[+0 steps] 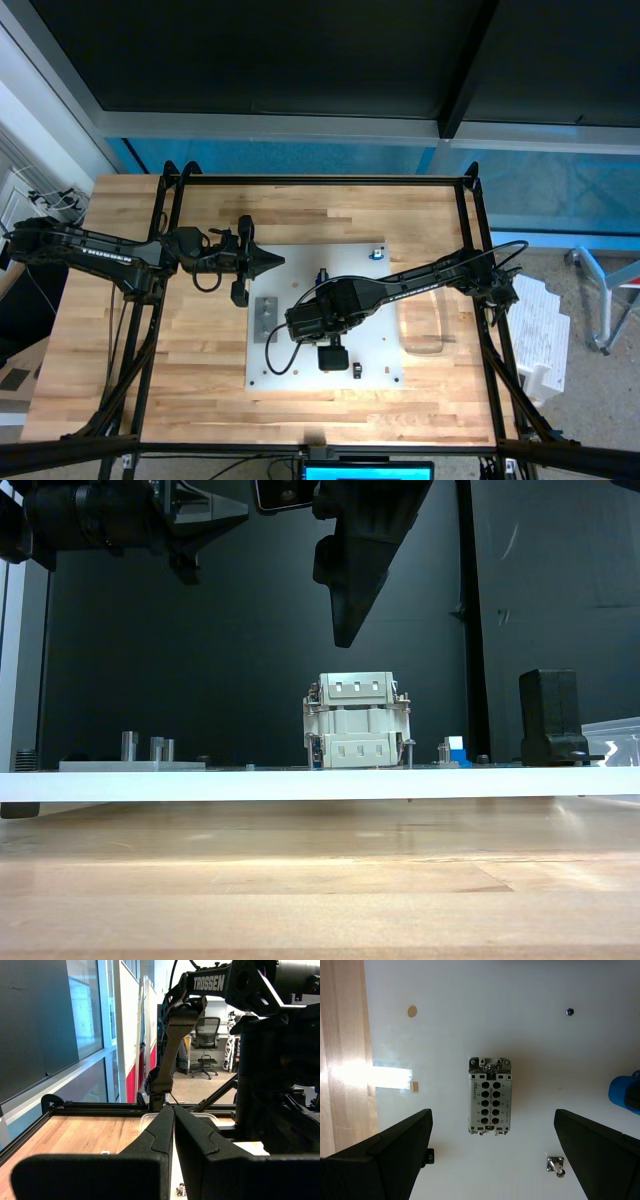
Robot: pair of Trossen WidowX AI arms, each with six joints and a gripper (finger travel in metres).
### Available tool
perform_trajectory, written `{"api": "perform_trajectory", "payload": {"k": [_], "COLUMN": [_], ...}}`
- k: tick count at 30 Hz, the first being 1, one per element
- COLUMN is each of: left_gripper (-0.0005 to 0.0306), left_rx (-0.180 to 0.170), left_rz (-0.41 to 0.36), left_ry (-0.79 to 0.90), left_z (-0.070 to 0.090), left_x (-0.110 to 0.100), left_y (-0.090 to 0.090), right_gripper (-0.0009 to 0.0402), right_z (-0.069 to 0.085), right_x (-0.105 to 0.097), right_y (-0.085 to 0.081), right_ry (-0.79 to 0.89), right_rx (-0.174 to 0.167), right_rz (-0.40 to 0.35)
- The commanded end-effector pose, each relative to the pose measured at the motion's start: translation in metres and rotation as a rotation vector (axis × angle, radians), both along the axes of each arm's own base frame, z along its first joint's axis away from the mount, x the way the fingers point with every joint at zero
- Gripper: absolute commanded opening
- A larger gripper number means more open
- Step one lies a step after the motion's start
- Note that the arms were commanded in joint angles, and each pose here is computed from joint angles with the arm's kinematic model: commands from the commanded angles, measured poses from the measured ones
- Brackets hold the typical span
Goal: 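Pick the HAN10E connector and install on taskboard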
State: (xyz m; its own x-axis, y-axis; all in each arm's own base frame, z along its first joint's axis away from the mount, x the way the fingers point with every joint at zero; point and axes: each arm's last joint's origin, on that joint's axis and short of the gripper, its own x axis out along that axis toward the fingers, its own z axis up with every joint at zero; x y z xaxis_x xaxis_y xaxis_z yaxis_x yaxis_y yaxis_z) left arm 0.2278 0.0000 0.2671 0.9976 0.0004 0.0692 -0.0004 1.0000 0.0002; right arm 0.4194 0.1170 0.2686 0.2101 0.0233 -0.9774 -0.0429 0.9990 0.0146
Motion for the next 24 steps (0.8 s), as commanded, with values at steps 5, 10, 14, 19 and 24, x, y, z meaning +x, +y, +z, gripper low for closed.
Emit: {"api": "perform_trajectory", "payload": {"k": [5, 10, 14, 19, 24], "left_gripper": [0.0001, 0.0001, 0.0001, 0.0001, 0.0001], "left_rx": [0.0, 0.0, 0.0, 0.0, 0.0], "left_rz": [0.0, 0.0, 0.0, 0.0, 0.0], "left_ry": [0.0, 0.0, 0.0, 0.0, 0.0], "left_z": [0.0, 0.0, 0.0, 0.0, 0.0], "left_x": [0.0, 0.0, 0.0, 0.0, 0.0], "left_y": [0.0, 0.0, 0.0, 0.0, 0.0], "right_gripper": [0.0342, 0.0342, 0.0342, 0.0338, 0.0315], "right_z": [0.0, 0.002, 0.015, 0.032, 0.045], "right_x": [0.0, -0.005, -0.02, -0.045, -0.069], "right_y": [0.0, -0.002, -0.009, -0.021, -0.037], "right_ry": [-0.001, 0.02, -0.008, -0.056, -0.151], "right_rx": [0.0, -0.009, -0.049, -0.044, -0.022], "right_rz": [0.0, 0.002, -0.008, -0.022, -0.038]}}
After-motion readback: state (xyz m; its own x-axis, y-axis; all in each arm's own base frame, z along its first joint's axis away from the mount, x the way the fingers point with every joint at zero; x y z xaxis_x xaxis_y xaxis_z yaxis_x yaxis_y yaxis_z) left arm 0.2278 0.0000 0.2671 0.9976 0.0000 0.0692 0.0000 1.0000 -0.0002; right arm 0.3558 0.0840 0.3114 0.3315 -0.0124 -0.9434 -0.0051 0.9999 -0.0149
